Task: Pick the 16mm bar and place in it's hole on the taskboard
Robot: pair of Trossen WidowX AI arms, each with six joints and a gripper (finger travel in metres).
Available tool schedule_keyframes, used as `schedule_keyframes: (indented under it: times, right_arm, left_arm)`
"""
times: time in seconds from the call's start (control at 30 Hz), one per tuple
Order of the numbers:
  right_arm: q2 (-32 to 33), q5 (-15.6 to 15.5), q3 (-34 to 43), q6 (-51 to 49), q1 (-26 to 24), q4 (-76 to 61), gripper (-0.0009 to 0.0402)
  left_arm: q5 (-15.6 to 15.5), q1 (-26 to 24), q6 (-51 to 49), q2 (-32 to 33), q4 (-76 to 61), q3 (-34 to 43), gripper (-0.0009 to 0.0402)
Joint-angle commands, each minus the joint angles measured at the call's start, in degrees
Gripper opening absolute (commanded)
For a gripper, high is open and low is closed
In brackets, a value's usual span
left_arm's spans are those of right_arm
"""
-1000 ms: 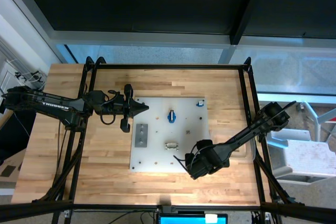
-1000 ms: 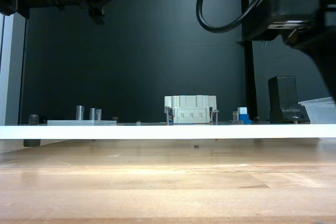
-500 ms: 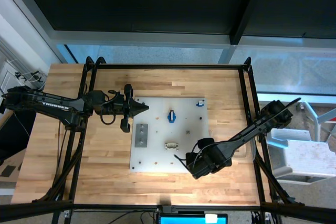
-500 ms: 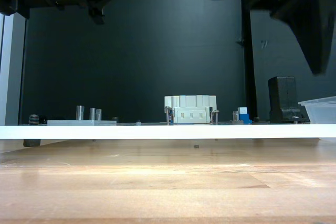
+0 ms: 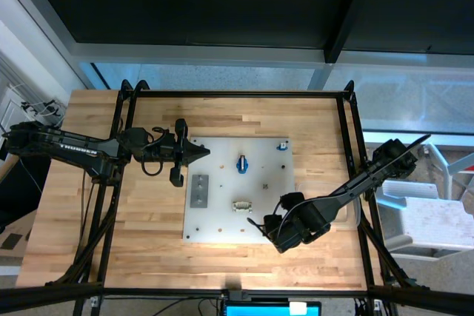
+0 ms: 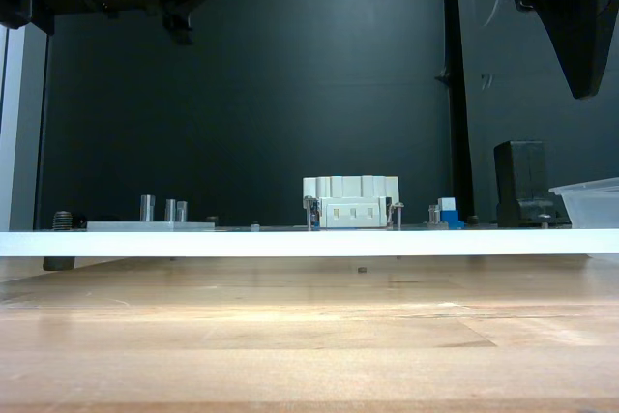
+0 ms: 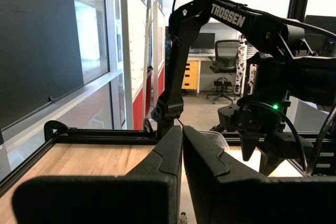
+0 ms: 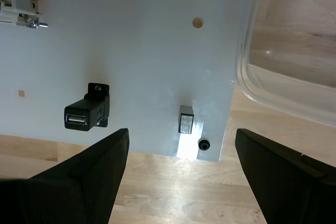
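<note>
The white taskboard [image 5: 222,221] lies mid-table. Three short metal bars [image 6: 169,210] stand upright in a grey block [image 5: 199,190] on its left side; I cannot tell which is the 16mm bar. My right gripper [image 5: 264,232] hangs open high above the board's near right corner, and the right wrist view shows nothing between its fingers [image 8: 79,182]. In the low view only one dark finger [image 6: 577,45] shows. My left gripper [image 5: 205,152] is shut and empty, held level above the board's far left edge, its fingers [image 7: 181,150] pressed together.
A white connector [image 5: 241,206] and a blue part [image 5: 242,163] sit on the board. Below the right gripper are a black USB socket [image 8: 86,114] and a small grey part [image 8: 185,119]. A clear plastic tray [image 8: 283,77] lies just off the board's right edge.
The right gripper has opened wide and risen, its body leaving the top of the low view, and it shifted slightly toward the near edge. The left arm has not moved.
</note>
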Motion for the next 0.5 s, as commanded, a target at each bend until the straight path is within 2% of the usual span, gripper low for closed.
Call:
schedule_keyframes:
  times: [0.03,0.5]
  right_arm:
    - [0.04,-0.04,-0.11,-0.37,0.15,0.07,0.0280]
    - [0.04,-0.04,-0.20,-1.38,0.61,0.09,0.0268]
  left_arm:
    - [0.00,0.02,0.00,0.00,0.00,0.02,0.0000]
    - [0.00,0.02,0.00,0.00,0.02,0.02,0.0000]
